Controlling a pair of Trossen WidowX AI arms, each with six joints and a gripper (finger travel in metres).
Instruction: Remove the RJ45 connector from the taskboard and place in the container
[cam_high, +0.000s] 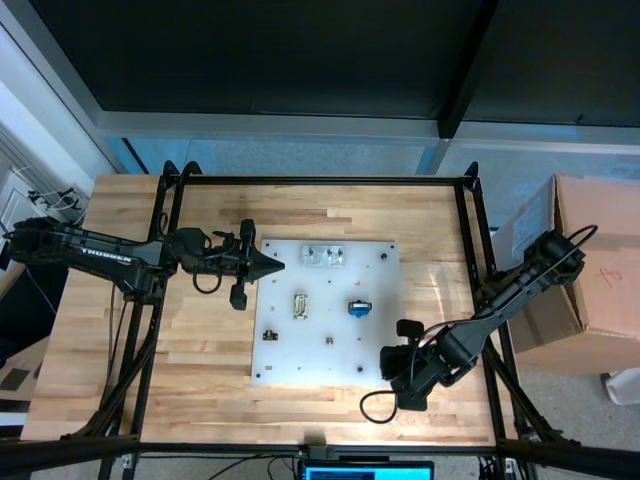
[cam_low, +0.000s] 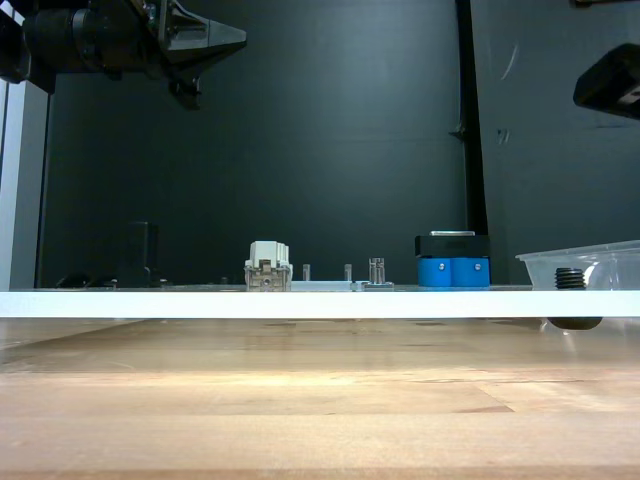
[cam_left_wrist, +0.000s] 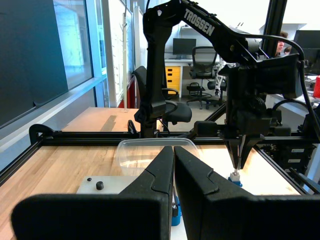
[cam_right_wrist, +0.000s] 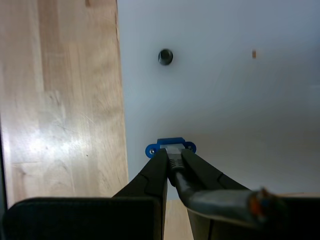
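RJ45 connector (cam_right_wrist: 173, 161), small pale plug on grey cable stub (cam_right_wrist: 220, 202): we see it pinched in right claw (cam_right_wrist: 173, 152), nose at small blue plastic mount (cam_right_wrist: 170, 145). Seated or lifted, we cannot tell. Grip sits behind plug; we judge that lets pull run straight out of mount. Mount lies near edge of flat white taskboard (cam_right_wrist: 225, 100), pale wooden tabletop (cam_right_wrist: 60, 100) beside. Clear plastic container (cam_low: 590, 262) near claw, open air between. Left claw (cam_left_wrist: 174, 150) clenched empty, high, well apart.
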